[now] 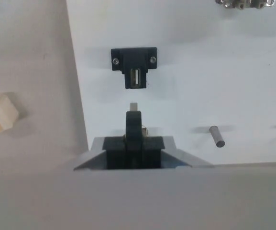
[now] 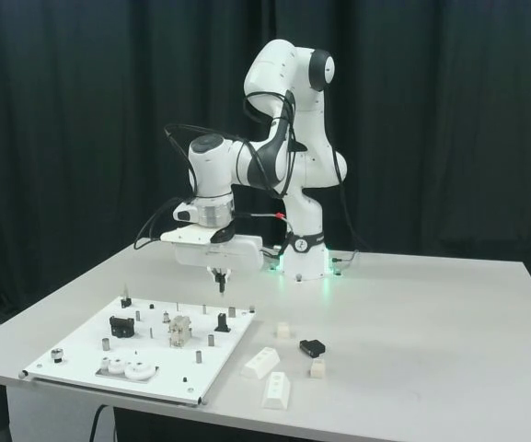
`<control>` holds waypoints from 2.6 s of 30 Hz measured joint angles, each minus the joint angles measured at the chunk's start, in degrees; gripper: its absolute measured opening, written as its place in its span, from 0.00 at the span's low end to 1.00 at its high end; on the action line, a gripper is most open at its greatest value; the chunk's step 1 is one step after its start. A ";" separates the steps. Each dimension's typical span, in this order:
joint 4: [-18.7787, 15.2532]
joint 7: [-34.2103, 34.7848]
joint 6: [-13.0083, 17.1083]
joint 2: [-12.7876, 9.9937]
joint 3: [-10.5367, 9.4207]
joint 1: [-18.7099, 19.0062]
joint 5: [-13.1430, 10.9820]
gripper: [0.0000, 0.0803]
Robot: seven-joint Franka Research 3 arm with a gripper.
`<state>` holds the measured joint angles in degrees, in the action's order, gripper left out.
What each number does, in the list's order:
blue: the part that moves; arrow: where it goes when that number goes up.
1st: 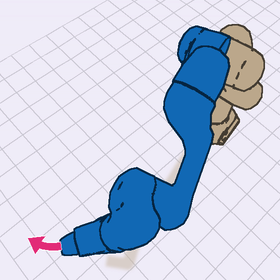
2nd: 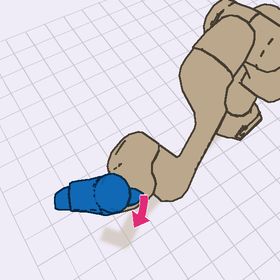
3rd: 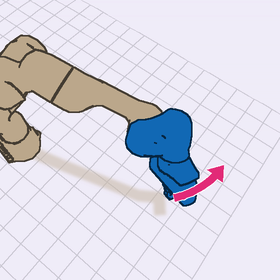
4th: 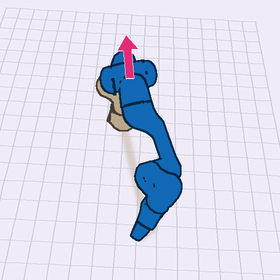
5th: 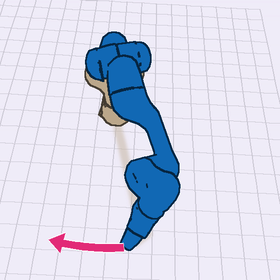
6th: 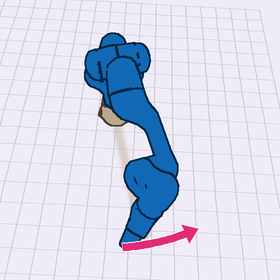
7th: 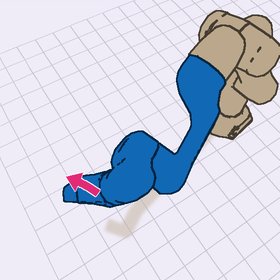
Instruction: Place USB.
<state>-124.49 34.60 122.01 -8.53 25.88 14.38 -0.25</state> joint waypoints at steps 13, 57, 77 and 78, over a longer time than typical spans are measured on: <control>0.00 0.11 0.01 0.00 0.00 0.00 0.19 0.08; 0.19 1.78 0.24 0.49 -0.99 2.38 -1.02 0.08; 0.03 12.86 2.45 0.91 -5.23 12.32 -6.07 0.08; 0.02 13.57 2.71 0.90 -5.46 12.91 -6.07 0.08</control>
<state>-124.48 48.17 124.73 -7.63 20.42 27.29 -6.32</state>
